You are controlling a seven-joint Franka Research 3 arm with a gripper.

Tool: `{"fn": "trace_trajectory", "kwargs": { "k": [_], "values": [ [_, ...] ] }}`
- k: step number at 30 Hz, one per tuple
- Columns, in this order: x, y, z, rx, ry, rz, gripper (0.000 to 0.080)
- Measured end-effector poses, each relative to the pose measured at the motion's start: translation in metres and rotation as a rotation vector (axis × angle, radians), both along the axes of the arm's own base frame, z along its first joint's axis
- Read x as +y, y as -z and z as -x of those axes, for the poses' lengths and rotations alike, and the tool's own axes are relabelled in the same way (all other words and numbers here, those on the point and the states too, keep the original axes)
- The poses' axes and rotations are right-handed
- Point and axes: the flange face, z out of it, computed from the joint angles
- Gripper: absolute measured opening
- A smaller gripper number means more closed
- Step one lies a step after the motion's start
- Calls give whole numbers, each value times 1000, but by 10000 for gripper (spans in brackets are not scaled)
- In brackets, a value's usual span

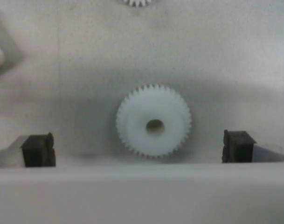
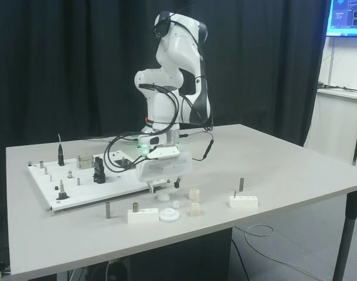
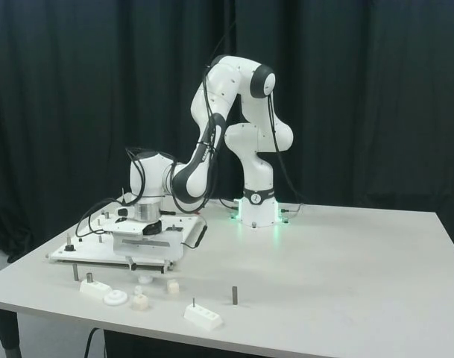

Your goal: Pick medium gear.

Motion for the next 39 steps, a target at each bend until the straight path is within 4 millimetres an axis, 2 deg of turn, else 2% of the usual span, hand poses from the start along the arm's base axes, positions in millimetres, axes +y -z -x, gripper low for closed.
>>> {"fn": "trace_trajectory", "kwargs": {
  "k": [16, 39],
  "values": [
    [-5, 12, -8, 6, 20, -1, 800],
    [-11, 18, -10, 30, 28, -20, 800]
  ]
}}
